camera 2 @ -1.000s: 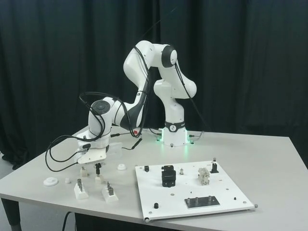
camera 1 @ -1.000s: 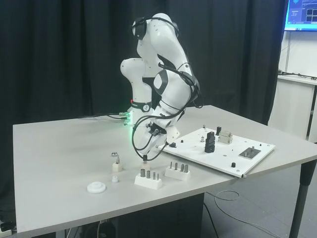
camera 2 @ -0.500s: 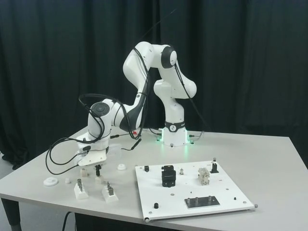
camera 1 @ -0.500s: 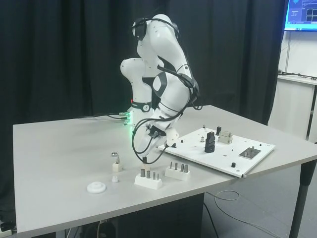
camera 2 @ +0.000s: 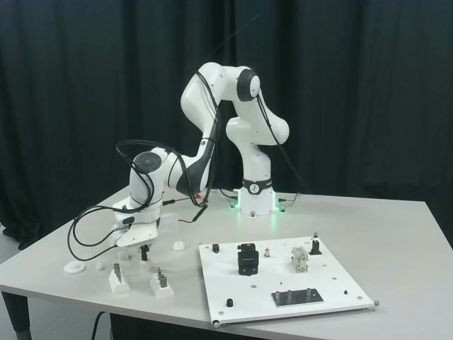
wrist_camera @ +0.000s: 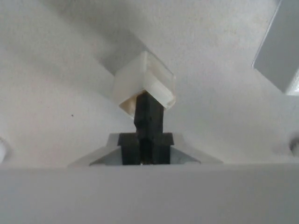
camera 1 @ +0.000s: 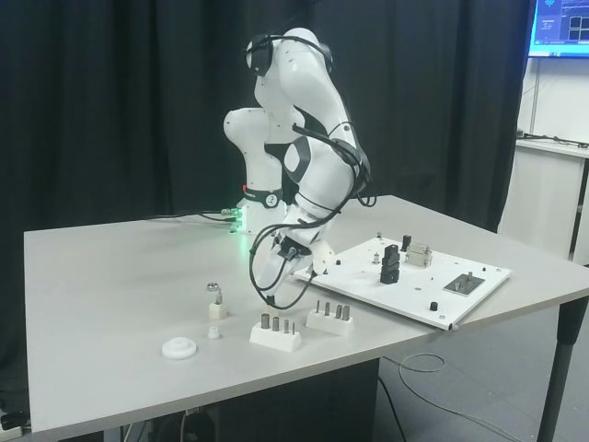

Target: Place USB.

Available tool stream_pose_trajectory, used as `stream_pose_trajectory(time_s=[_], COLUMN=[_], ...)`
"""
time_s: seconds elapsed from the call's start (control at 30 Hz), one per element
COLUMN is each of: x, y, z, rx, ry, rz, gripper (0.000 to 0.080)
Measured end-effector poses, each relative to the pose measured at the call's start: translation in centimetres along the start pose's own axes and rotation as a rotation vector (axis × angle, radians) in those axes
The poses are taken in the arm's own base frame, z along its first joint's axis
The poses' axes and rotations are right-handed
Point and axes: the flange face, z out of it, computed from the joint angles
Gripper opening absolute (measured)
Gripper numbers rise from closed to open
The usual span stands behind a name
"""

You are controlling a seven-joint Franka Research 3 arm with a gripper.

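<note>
Hard to see: in wrist view a wide white band hides most of the gripper (wrist_camera: 145,150); only the black fingertips poke out. They look clamped on the USB (wrist_camera: 148,114), a small black stick. Its far end lines up w/ a little white block (wrist_camera: 144,84) on the grey table (wrist_camera: 56,93); can't tell if they touch. A white-grey slab (wrist_camera: 279,51) is cut off at the edge. In both room views the USB is too small to make out, low over the table under the bent white arm (camera 1: 304,120).

Holders: 2 white blocks near the table's front edge, each w/ grey pegs standing in it, one (camera 1: 276,333) just beside the other (camera 1: 329,319). The big white board (camera 2: 212,297) has small black & grey parts on it. A white disc (camera 1: 179,348) lies apart from them.
</note>
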Motion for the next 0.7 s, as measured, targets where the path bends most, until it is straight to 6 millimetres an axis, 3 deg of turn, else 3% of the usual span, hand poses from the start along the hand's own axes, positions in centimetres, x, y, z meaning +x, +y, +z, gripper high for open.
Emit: stream_pose_trajectory(time_s=[0.23,0.27,0.53,0.57,0.7], x=[0.15,0.16,0.16,0.16,0.18], y=[-0.14,-0.15,0.02,0.07,0.26], z=[0.26,0.29,0.21,0.14,-0.33], rx=[0.004,0.004,0.002,0.001,-0.005], ry=[0.004,0.004,0.004,0.003,-0.004], rz=[-0.010,-0.011,-0.017,-0.016,-0.012], gripper=[0.0052,0.0116,0.0116,0.0717,0.0717])
